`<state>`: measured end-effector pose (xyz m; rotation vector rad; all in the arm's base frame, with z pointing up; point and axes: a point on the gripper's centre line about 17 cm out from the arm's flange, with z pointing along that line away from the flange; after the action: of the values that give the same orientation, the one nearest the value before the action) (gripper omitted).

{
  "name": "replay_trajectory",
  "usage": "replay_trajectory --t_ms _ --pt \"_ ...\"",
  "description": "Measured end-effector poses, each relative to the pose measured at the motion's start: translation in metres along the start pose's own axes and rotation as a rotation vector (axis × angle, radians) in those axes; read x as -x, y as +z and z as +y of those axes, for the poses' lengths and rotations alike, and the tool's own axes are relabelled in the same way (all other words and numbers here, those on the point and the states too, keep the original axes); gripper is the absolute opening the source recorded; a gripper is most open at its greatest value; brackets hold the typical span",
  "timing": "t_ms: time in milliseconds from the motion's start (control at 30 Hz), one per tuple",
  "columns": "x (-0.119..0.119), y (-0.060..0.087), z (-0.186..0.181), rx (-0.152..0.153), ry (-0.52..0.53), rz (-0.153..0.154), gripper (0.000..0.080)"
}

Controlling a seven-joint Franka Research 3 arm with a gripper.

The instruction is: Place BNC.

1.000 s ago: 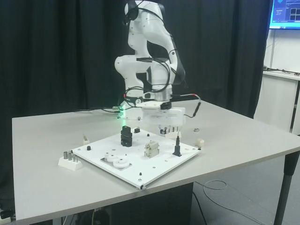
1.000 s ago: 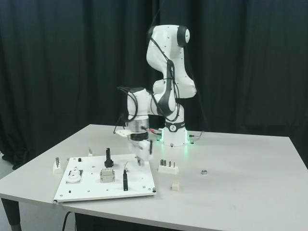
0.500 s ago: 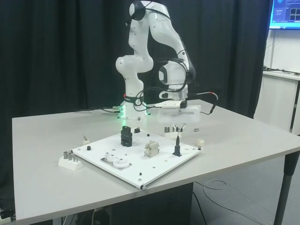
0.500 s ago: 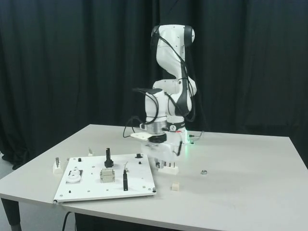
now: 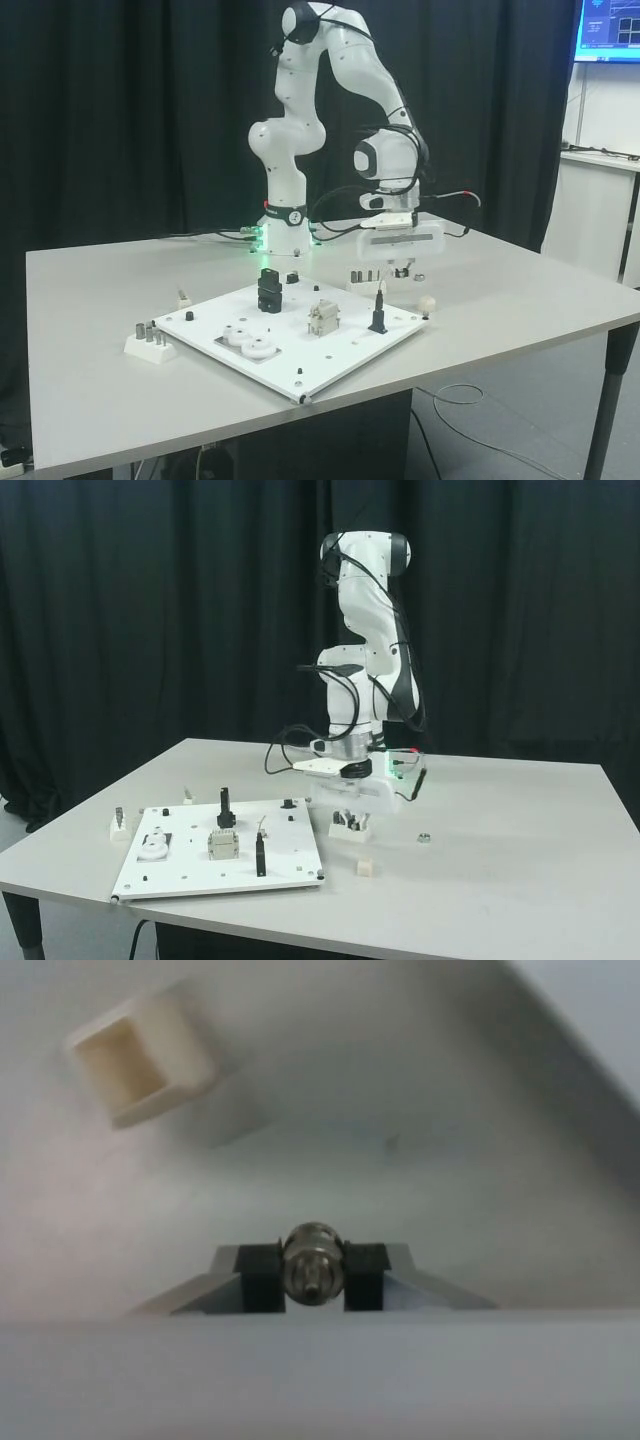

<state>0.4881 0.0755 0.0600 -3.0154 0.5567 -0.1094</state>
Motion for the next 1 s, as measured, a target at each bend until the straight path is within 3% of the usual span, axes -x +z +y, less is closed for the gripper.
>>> replay_trajectory --t_ms 333,733,1000 --pt "0.016 0.007 -0.032 -0.006 -0.129 0.0 0.0124" --pt "0.034 0.024 -0.069 -0.016 -0.229 0.008 0.0124" --pt "0.04 0.034 -0.08 -0.015 -0.453 0.015 0.0124"
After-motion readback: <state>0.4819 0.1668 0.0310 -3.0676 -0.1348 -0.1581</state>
